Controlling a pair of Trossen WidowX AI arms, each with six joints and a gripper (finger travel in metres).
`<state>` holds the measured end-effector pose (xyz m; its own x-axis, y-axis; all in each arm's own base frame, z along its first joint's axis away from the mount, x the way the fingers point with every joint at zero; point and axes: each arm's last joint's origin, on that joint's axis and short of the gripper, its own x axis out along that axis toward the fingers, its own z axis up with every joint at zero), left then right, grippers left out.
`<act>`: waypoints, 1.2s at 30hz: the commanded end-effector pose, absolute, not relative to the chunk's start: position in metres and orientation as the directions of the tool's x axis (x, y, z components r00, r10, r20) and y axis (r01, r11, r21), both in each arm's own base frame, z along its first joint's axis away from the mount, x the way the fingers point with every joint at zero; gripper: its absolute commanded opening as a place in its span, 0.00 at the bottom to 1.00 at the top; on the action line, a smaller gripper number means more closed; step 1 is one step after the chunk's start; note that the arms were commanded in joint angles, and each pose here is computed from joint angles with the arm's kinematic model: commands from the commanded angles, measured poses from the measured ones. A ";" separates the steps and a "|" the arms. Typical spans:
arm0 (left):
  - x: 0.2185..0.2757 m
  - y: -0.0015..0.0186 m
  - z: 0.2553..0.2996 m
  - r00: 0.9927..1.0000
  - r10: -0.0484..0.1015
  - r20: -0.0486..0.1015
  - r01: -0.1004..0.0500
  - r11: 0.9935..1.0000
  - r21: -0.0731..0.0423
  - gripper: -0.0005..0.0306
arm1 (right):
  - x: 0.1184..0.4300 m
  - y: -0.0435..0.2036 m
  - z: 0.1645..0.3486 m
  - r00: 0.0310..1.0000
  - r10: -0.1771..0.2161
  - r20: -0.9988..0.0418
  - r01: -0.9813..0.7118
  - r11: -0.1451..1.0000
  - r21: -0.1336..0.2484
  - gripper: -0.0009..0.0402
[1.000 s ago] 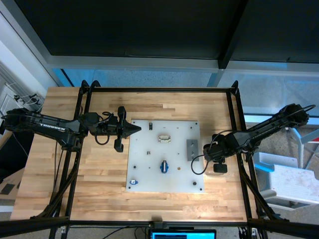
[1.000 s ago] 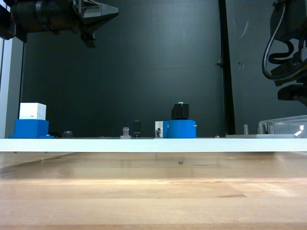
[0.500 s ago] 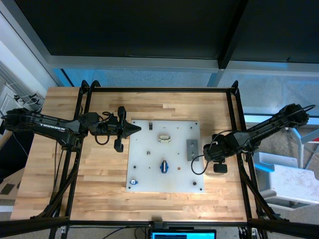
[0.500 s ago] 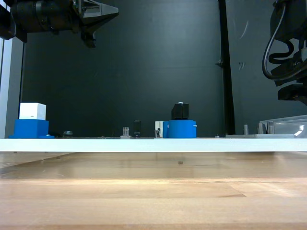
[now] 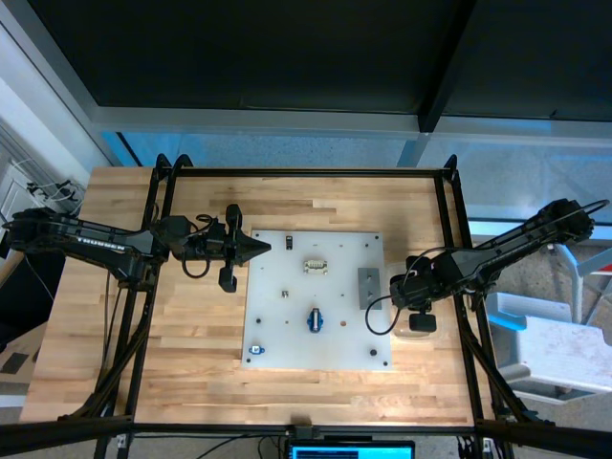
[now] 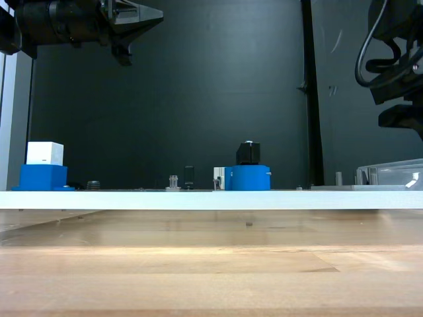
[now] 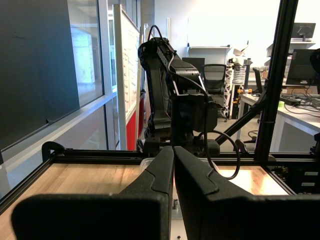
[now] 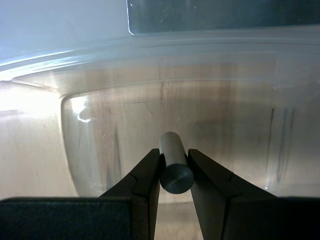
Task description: Pick the 16mm cylinder and place it in the taskboard
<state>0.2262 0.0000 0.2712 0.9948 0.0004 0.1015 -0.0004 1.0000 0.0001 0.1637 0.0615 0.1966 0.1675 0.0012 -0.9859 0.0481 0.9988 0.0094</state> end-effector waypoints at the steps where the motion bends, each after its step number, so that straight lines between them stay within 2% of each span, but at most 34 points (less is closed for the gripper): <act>1: 0.2263 0.0000 0.2712 0.995 0.000 0.101 0.000 1.000 0.000 0.02 | 0.164 0.061 0.205 0.164 0.000 -0.986 0.046 0.999 0.008 0.17; 21: 0.2263 0.0000 0.2712 0.995 0.000 0.101 0.000 1.000 0.000 0.02 | 0.165 0.062 0.263 0.171 0.005 -0.985 0.043 0.999 0.013 0.16; 36: 0.2263 0.0000 0.2712 0.995 0.000 0.101 0.000 1.000 0.000 0.02 | 0.166 0.063 0.264 0.175 0.007 -0.985 0.043 0.999 0.015 0.16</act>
<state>0.2263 0.0000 0.2711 0.9949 0.0004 0.1007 -0.0004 1.0000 0.0001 0.1654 0.0621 0.2641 0.1747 0.0068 -0.9846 0.0416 0.9990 0.0143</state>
